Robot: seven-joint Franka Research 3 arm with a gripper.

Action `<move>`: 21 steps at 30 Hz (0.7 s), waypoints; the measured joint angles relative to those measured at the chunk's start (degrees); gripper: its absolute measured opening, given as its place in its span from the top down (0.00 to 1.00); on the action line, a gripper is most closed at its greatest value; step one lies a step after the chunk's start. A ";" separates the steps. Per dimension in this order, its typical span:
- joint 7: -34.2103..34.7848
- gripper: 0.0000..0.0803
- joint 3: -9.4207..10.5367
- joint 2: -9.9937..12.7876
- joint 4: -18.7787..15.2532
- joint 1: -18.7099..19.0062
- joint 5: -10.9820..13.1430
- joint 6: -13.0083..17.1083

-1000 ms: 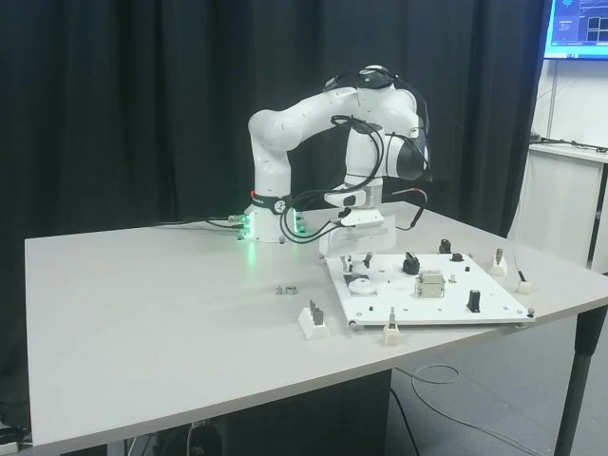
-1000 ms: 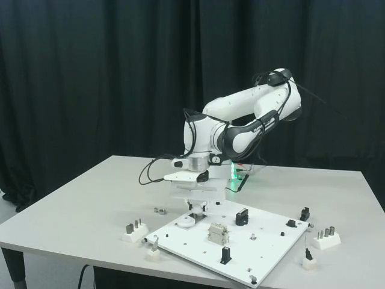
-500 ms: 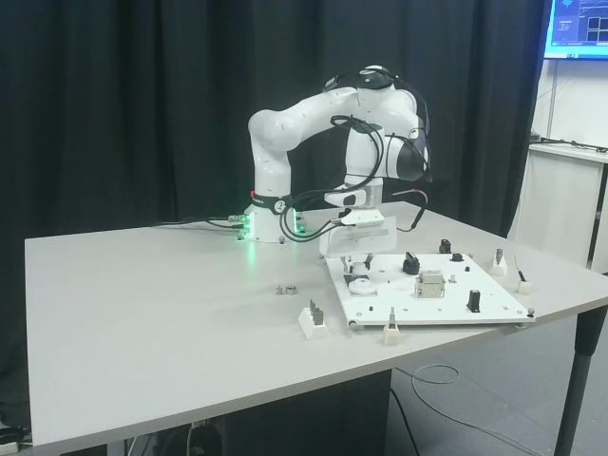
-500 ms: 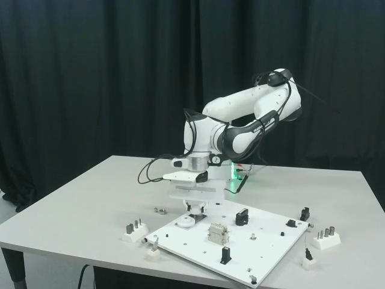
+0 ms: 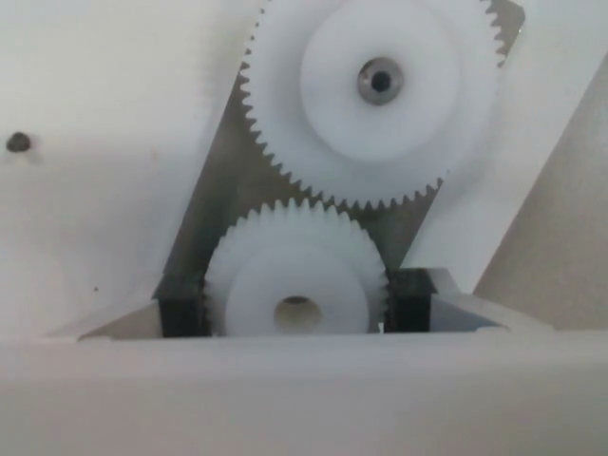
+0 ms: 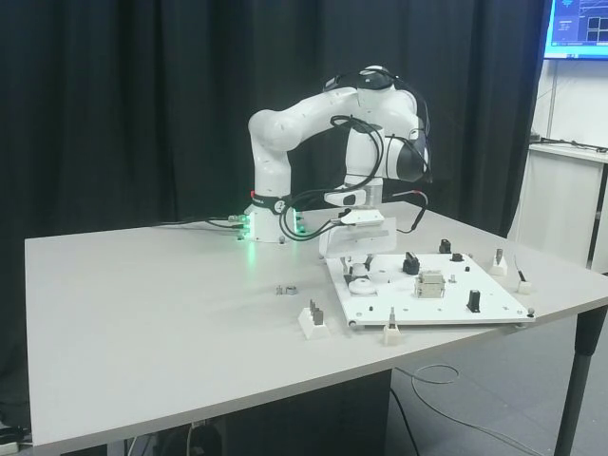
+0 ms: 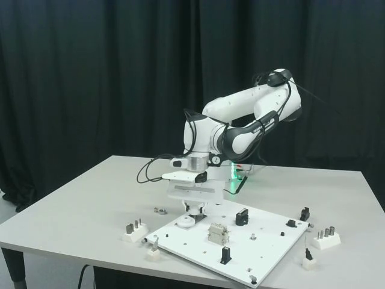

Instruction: Insert medium gear.

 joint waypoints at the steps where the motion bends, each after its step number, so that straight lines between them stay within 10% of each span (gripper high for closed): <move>1: 0.00 0.50 0.00 0.00 0.00 0.00 0.00 0.00; 21: -0.17 0.50 1.33 0.07 0.30 -1.37 2.02 -0.40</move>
